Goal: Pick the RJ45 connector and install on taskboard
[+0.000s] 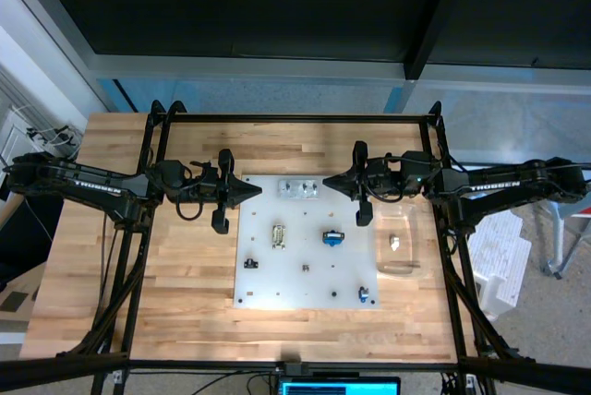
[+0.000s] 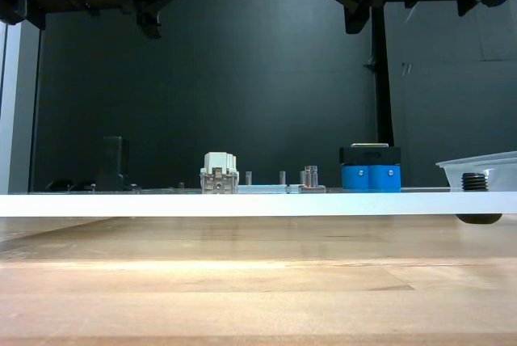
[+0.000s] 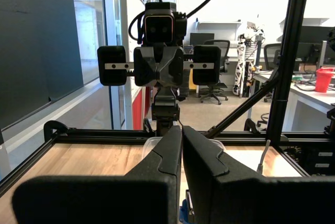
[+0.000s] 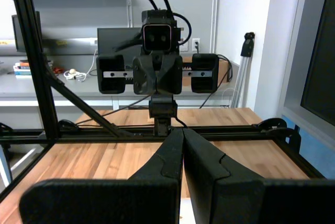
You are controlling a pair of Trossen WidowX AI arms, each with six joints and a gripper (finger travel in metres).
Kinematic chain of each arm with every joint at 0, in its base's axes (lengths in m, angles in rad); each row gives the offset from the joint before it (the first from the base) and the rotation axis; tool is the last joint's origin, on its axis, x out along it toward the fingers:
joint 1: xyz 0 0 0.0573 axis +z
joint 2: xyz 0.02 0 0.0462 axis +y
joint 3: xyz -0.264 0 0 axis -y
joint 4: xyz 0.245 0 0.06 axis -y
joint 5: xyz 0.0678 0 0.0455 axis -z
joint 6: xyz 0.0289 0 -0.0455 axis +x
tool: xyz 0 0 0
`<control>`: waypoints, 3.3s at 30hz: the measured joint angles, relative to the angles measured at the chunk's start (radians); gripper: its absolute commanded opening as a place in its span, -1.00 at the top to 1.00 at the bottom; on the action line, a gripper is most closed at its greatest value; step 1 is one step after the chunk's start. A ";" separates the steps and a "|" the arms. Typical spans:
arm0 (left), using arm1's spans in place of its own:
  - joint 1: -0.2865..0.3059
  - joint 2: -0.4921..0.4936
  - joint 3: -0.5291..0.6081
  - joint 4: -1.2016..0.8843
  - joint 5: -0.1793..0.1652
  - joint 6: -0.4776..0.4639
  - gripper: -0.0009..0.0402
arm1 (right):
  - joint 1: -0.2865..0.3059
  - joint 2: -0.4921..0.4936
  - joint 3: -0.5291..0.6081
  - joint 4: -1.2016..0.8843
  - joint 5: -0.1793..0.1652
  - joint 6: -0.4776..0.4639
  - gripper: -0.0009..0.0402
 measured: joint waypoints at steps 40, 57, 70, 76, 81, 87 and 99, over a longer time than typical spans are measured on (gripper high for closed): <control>0.000 0.000 0.000 0.000 0.000 0.000 0.96 | 0.000 0.001 0.005 -0.017 0.000 -0.002 0.96; 0.000 0.000 0.000 0.000 0.000 0.000 0.96 | 0.000 0.002 0.005 -0.036 0.001 -0.002 0.96; 0.000 0.000 0.000 0.000 0.000 0.000 0.96 | 0.000 0.002 0.005 -0.036 0.000 -0.002 0.96; 0.000 0.000 0.000 0.000 0.000 0.000 0.96 | 0.000 0.002 0.005 -0.035 0.000 -0.002 0.96; 0.000 0.000 0.000 0.000 0.000 0.000 0.96 | 0.000 0.002 0.005 -0.035 0.000 -0.002 0.96; 0.000 0.000 0.000 0.000 0.000 0.000 0.96 | 0.000 0.002 0.005 -0.035 0.000 -0.002 0.96; 0.000 0.000 0.000 0.000 0.000 0.000 0.96 | 0.000 0.002 0.005 -0.035 0.000 -0.002 0.96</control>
